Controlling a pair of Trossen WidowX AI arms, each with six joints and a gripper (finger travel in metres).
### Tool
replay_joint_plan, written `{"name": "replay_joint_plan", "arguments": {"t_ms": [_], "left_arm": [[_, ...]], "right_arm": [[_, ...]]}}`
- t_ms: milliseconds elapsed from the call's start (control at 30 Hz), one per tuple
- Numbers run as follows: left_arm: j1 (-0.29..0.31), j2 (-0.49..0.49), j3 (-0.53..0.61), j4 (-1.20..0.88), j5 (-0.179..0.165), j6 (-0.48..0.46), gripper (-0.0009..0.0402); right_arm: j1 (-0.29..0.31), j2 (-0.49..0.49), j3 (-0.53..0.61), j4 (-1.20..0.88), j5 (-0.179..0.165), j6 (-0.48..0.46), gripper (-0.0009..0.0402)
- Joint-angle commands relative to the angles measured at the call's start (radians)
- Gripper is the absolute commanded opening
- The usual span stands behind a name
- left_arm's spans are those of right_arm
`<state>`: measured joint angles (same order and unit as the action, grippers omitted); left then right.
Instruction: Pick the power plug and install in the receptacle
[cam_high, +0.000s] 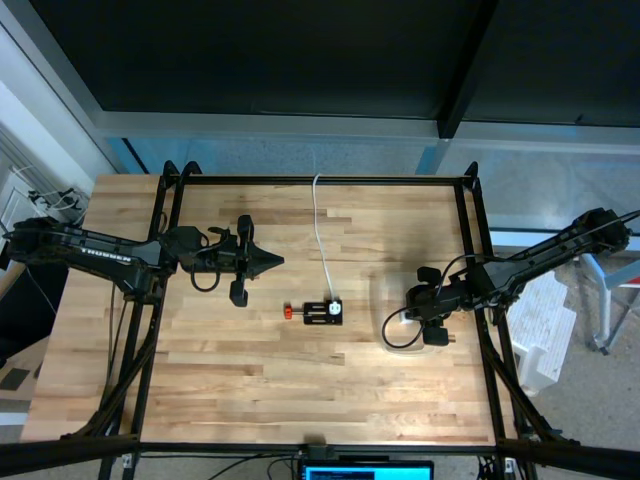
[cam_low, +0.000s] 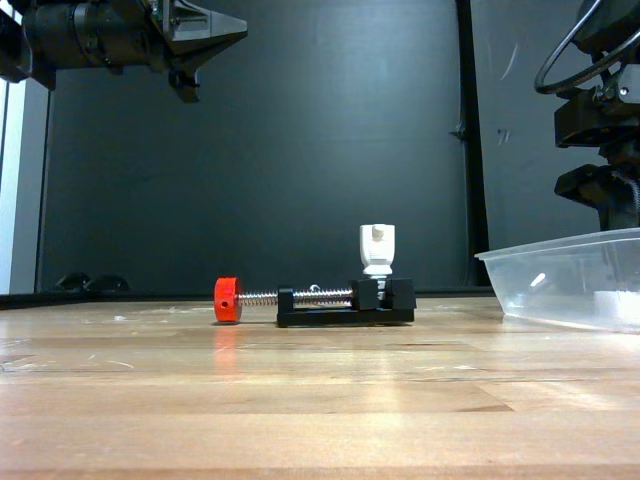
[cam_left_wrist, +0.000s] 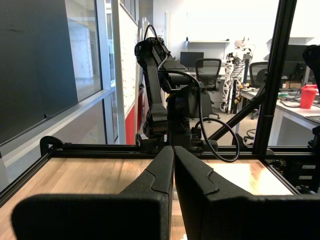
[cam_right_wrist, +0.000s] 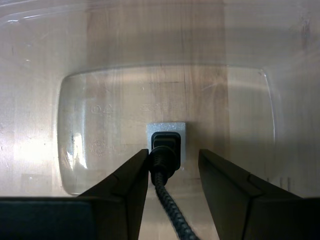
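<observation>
R gripper (cam_right_wrist: 173, 155) jaws spread astride power plug (cam_right_wrist: 165, 143) in tray (cam_right_wrist: 40, 100); L gripper (cam_left_wrist: 173, 149) aloft, closed.

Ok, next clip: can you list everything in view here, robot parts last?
power plug: one, black with a braided lead, in the clear tray on the white square piece
white square piece: one, white, tray floor
clear tray: one, transparent, table's right side
receptacle: one, black block with white socket, table centre
red knob: one, red, receptacle's end toward the left arm
white cord: one, white, far edge to receptacle
table: one, light wood
left gripper: black, shut, raised left of the receptacle
right gripper: black, open, over the tray, fingers either side of the plug
</observation>
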<state>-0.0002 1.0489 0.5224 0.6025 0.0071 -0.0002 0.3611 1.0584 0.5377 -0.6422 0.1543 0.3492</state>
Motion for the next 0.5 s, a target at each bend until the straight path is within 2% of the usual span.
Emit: {"name": "replay_joint_plan", "arguments": {"t_ms": [33,200,300,500], "left_arm": [[0.000,0.000,0.000,0.000,0.000,0.000,0.0000],[0.000,0.000,0.000,0.000,0.000,0.000,0.0000],[0.000,0.000,0.000,0.000,0.000,0.000,0.0000],[0.000,0.000,0.000,0.000,0.000,0.000,0.0000]], "right_arm": [[0.000,0.000,0.000,0.001,0.001,0.000,0.0099],[0.000,-0.002,0.000,0.001,-0.002,0.000,0.0035],[0.000,-0.003,0.000,0.001,-0.018,0.001,-0.0002],[0.000,-0.003,0.006,-0.004,-0.024,0.003,0.0006]]}}
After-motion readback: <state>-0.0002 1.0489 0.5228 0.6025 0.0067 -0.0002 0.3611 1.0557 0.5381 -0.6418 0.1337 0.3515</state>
